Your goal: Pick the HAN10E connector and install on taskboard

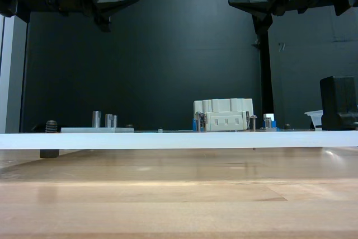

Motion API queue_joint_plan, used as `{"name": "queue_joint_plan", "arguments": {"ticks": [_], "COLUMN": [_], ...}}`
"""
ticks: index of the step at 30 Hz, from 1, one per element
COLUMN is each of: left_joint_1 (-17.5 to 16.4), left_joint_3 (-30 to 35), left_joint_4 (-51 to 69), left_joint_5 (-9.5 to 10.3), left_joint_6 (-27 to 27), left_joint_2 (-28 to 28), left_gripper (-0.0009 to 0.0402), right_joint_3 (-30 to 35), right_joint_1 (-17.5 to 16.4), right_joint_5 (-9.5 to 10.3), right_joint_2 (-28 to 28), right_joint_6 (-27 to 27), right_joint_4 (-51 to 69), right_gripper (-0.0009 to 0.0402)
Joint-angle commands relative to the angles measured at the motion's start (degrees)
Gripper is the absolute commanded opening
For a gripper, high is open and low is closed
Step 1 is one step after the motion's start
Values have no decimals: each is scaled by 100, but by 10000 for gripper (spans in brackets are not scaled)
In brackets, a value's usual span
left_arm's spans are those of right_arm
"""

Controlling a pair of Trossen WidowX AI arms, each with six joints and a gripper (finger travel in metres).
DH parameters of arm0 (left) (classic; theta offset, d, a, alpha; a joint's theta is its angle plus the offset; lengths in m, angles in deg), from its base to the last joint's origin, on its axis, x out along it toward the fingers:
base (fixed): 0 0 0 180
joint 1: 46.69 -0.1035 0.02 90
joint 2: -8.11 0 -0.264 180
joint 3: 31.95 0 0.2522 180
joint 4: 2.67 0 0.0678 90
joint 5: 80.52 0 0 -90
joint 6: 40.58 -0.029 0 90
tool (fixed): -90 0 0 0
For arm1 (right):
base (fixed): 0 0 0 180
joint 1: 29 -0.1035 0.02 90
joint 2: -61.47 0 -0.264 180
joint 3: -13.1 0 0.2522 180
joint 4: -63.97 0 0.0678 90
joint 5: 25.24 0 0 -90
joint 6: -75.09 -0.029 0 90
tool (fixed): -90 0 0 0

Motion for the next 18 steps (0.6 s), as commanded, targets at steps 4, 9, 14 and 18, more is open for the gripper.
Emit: {"name": "queue_joint_plan", "arguments": {"ticks": [4, 9, 14, 18], "left_joint_1": [2, 2, 2, 2], "left_joint_3": [0, 0, 0, 0], "left_joint_4": [-2, -2, -2, -2], "left_joint_5": [0, -2, 0, -2], "left_joint_6": [-2, -2, -2, -2], "left_joint_2": [0, 0, 0, 0], "left_gripper": [1, 1, 1, 1], "right_joint_3": [2, 2, 122, 562], "right_joint_1": [0, 0, 0, -2], "right_joint_5": [0, 7, 4, 7], "right_joint_2": [0, -2, -2, -2], "right_joint_6": [2, 52, 114, 203], "right_joint_4": [-17, -33, 282, 1523], "right_gripper": [0, 0, 0, 0]}}
